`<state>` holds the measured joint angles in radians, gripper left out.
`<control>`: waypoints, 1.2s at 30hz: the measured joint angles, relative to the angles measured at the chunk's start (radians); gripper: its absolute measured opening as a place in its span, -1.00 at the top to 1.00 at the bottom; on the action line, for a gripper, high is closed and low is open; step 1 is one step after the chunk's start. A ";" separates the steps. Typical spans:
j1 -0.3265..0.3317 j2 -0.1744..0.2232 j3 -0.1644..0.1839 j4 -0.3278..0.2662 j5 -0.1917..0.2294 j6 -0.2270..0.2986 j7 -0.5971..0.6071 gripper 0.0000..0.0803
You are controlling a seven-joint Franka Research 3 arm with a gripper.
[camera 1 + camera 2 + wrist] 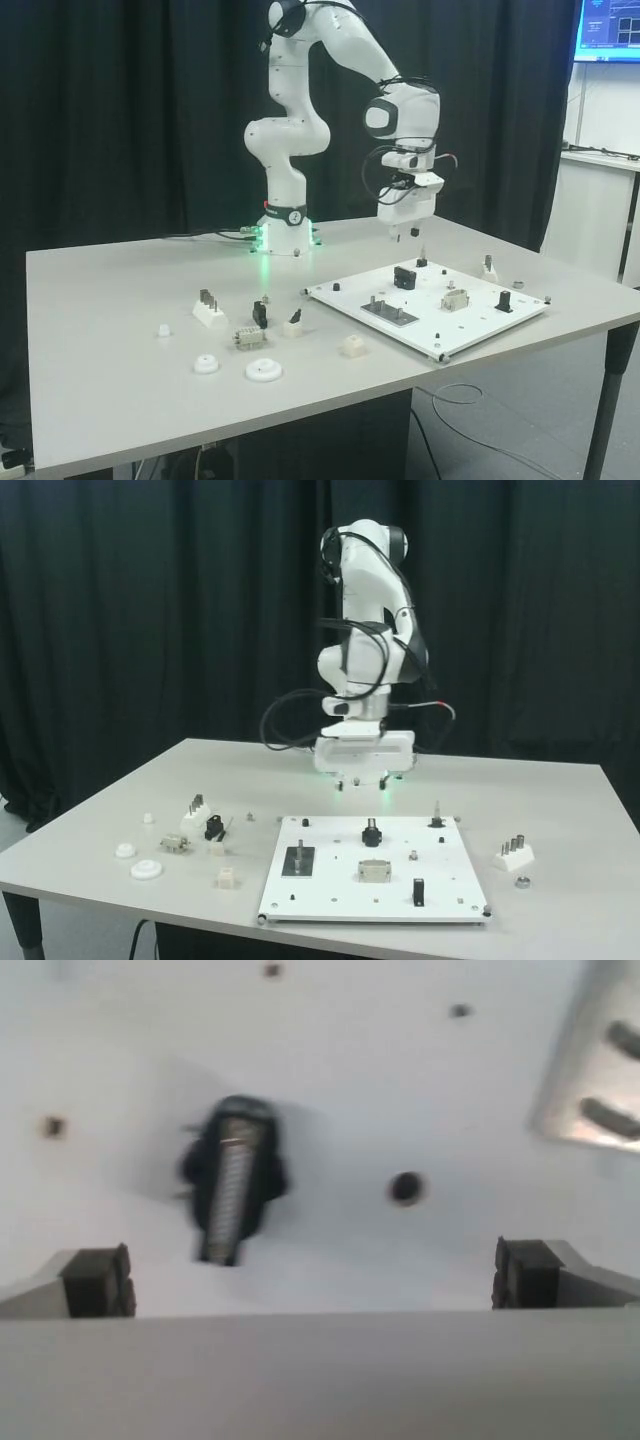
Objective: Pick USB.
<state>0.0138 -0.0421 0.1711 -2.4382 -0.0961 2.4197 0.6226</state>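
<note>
Black curtains behind, grey bench (120,300) carrying the white board (330,900). Pincer (310,1278) wide open, empty, hovering above the board. USB plug (233,1185) sits left of frame centre in wrist view; I'd centre over it, then descend straight.

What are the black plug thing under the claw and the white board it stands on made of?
The USB plug looks like black moulded plastic around a shiny ribbed metal insert, which glints. The white board seems matt painted metal or plastic, with drilled holes; which of the two is unclear.
</note>
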 joint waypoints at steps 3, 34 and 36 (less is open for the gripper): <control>-0.035 0.008 0.000 0.009 -0.004 0.014 -0.043 -0.99; -0.247 0.147 -0.072 0.145 -0.100 0.115 -0.322 -0.99; -0.250 0.155 -0.083 0.155 -0.103 0.116 -0.340 -0.99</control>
<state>-0.2367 0.1130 0.0880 -2.2832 -0.1989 2.5359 0.2829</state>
